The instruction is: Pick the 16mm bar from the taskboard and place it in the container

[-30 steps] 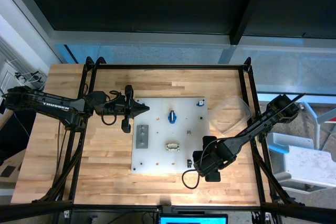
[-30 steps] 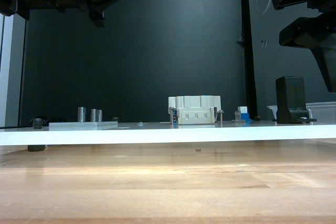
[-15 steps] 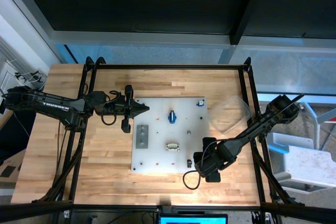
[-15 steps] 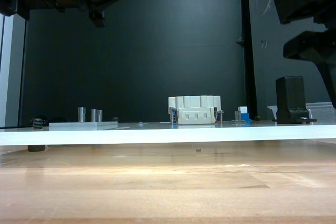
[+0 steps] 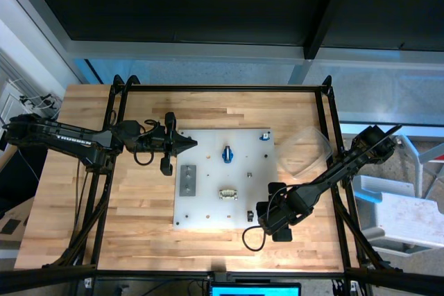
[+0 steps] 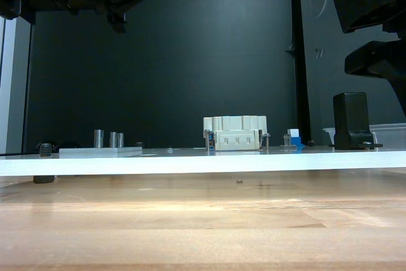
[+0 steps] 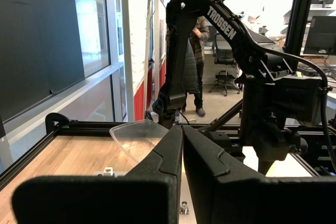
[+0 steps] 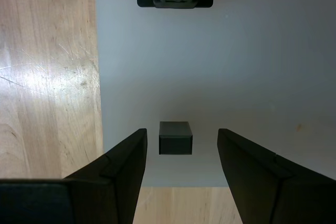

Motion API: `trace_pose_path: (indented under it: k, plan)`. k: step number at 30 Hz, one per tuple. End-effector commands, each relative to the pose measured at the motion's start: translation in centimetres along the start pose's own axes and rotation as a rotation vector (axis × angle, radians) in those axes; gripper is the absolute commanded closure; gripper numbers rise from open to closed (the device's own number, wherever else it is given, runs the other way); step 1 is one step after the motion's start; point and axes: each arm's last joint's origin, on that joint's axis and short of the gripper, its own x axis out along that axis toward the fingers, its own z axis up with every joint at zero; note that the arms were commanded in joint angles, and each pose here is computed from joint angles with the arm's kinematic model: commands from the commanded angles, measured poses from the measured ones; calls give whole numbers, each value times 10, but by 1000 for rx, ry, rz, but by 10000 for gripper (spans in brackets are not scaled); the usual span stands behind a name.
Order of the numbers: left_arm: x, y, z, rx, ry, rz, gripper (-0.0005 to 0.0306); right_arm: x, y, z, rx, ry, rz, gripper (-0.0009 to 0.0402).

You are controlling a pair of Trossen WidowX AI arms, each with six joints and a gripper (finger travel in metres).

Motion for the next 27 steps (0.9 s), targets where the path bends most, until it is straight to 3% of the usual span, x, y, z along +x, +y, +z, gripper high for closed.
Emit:
trace_pose_path:
  k: [1, 10, 27]
  plan:
    - [0, 0, 0, 0, 0, 0, 300, 1, 0, 0, 0, -1, 0, 222]
    - [0, 0, 0, 0, 0, 0, 300, 1, 1, -1, -2, -4, 3, 256]
    - [0, 0, 0, 0, 0, 0, 300, 1, 1, -1, -2, -6, 4, 364]
